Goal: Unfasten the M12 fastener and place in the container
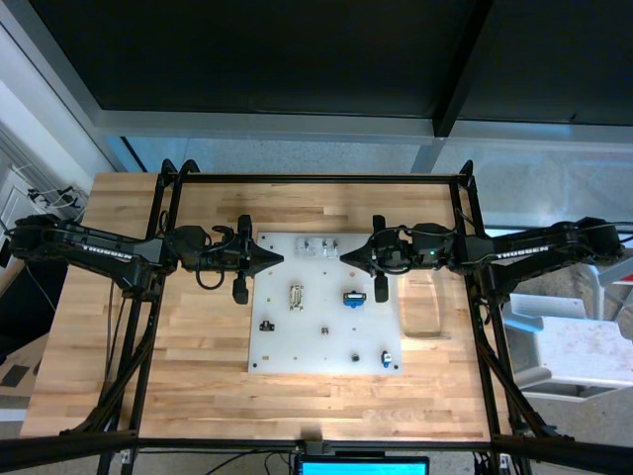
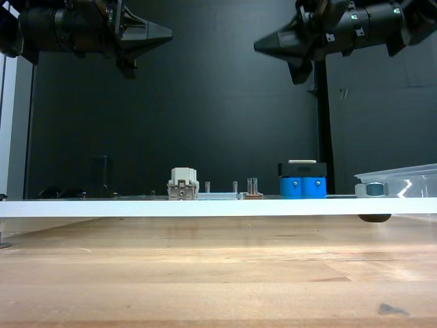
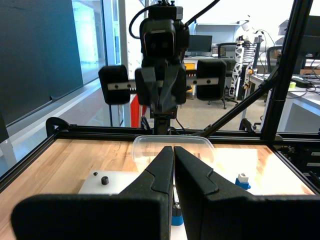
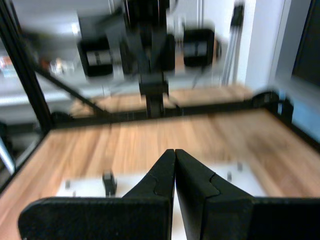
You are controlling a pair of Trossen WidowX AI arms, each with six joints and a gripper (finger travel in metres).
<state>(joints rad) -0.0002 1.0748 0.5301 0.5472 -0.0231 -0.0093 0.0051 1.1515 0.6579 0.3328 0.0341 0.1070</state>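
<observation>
left gripper: fingers pressed together, just a hairline slit between them in its wrist cam, holding nothing. It hangs high over the far left part of the white board, tip pointing inward.

right gripper: same deal, fingers closed tip to tip and carrying nothing. It's up high over the far middle of the board, pointing back at the left one. The two tips are near each other but apart.

M12 fastener: small dark knob from above and a silver hex nut from table level. It's down on the board by the near right edge, on its stud, with no ribs showing under it. Well below and apart from both grippers.

container: clear tub on the wooden table just off the board's right edge. The low cam makes the nut look like it's inside, but the top cam shows it isn't.

other stuff on the board: a blue block mid-right, a white connector mid-left, and a little blue-and-black part just right of the fastener.
</observation>
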